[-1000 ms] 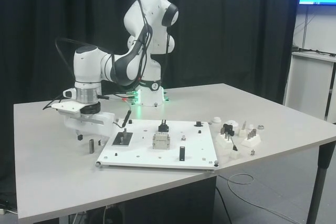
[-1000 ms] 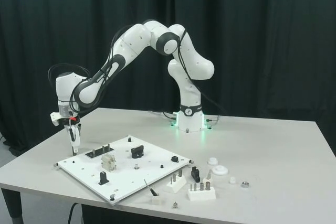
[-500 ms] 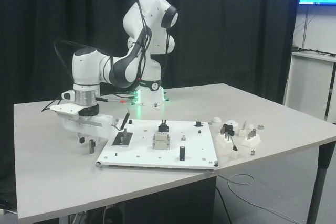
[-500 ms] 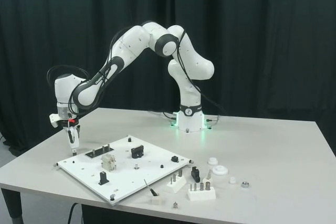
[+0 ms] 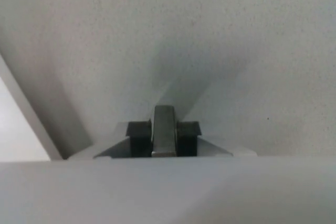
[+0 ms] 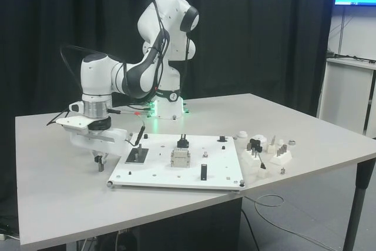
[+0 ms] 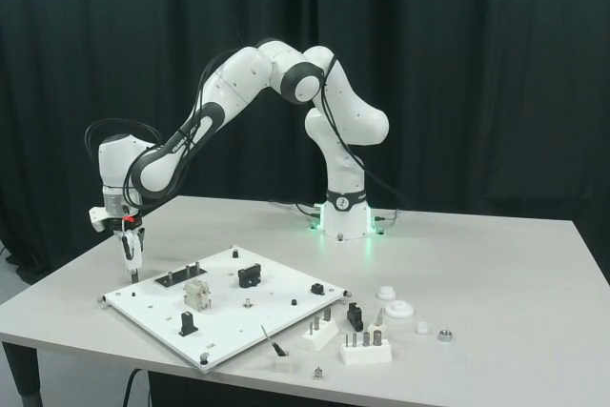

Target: Pick square peg 4.

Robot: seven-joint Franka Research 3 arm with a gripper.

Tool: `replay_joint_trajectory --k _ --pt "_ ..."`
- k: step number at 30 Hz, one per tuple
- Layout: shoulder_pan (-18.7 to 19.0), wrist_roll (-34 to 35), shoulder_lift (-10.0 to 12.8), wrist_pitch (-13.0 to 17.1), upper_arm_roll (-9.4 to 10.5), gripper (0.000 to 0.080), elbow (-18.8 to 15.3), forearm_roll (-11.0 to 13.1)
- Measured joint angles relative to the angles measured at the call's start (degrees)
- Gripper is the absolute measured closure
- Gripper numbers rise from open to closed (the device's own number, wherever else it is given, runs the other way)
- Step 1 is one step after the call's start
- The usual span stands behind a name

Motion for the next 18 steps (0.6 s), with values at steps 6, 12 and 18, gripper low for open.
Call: replay_joint_trajectory --k 6,12,18 --pt "0.00 0.00 0.00 -0.02 0.23 0.0705 0.22 0.02" --pt "-0.01 0.33 0.00 -0.02 0.25 0.0705 0.60 0.02" --pt "-0.05 0.38 -0.01 -0.51 -0.03 0.0705 1.29 0.02"
